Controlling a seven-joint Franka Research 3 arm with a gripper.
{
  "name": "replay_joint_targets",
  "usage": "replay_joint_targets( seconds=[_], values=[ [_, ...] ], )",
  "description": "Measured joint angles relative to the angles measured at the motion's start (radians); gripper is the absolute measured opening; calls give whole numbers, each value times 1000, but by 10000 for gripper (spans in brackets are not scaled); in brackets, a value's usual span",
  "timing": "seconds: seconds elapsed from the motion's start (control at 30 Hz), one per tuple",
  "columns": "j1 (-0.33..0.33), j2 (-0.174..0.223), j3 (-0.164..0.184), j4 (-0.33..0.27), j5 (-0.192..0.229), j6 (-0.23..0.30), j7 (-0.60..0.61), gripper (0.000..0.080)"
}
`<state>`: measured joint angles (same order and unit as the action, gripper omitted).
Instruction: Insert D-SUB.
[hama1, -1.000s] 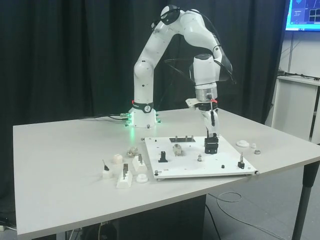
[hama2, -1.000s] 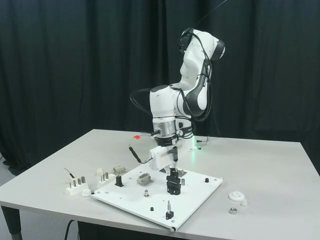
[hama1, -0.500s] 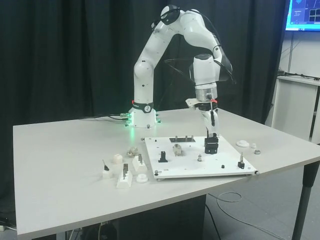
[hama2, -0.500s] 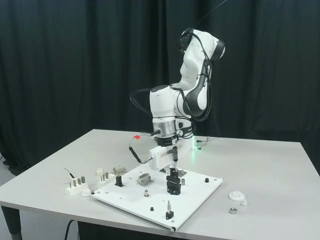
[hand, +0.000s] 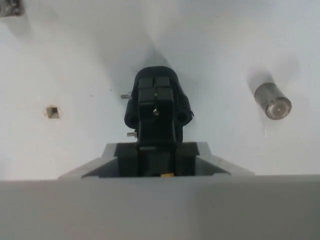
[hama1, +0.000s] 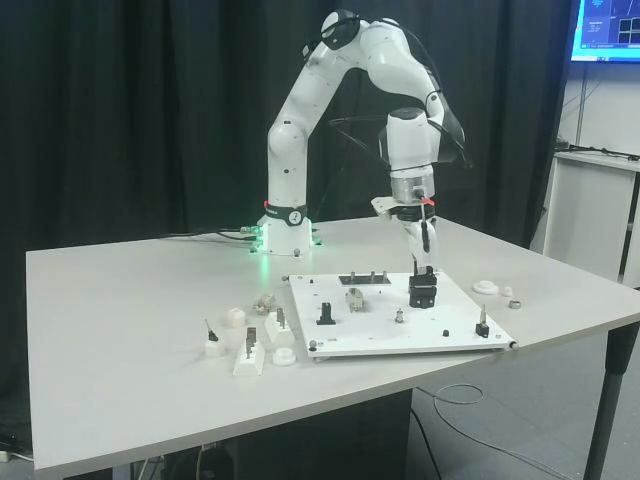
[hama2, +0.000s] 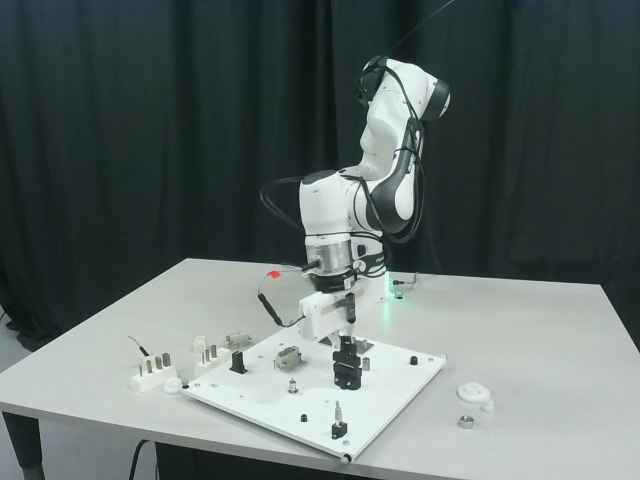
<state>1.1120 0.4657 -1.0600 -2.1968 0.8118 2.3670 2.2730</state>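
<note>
The black D-SUB connector (hama1: 422, 293) (hama2: 347, 376) stands on the white board (hama1: 380, 338) (hama2: 392, 402), near its right side in the first room view. My gripper (hama1: 425, 271) (hama2: 346, 350) (hand: 155, 95) points straight down on top of it. In the wrist view the two black fingers (hand: 147, 100) are pressed close together on the connector's top, and its black body (hand: 131, 112) bulges out on both sides below them. The lower part of the connector and its seat are hidden under the fingers.
A metal cylinder (hand: 272, 101) stands on the board close to the connector, and a small square hole (hand: 52, 112) lies on the other side. Other fixtures sit on the board (hama1: 327, 313) (hama1: 482, 327). Loose white parts lie on the table (hama1: 250, 350) (hama2: 476, 394).
</note>
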Motion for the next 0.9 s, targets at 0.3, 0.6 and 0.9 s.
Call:
replay_joint_targets(
  seconds=[0.3,0.6,0.9],
  values=[
    [0,0,0,0,0,1,0,147],
    [-1,2,0,0,0,17,0,147],
    [-2,17,2,0,3,31,0,147]
  ],
)
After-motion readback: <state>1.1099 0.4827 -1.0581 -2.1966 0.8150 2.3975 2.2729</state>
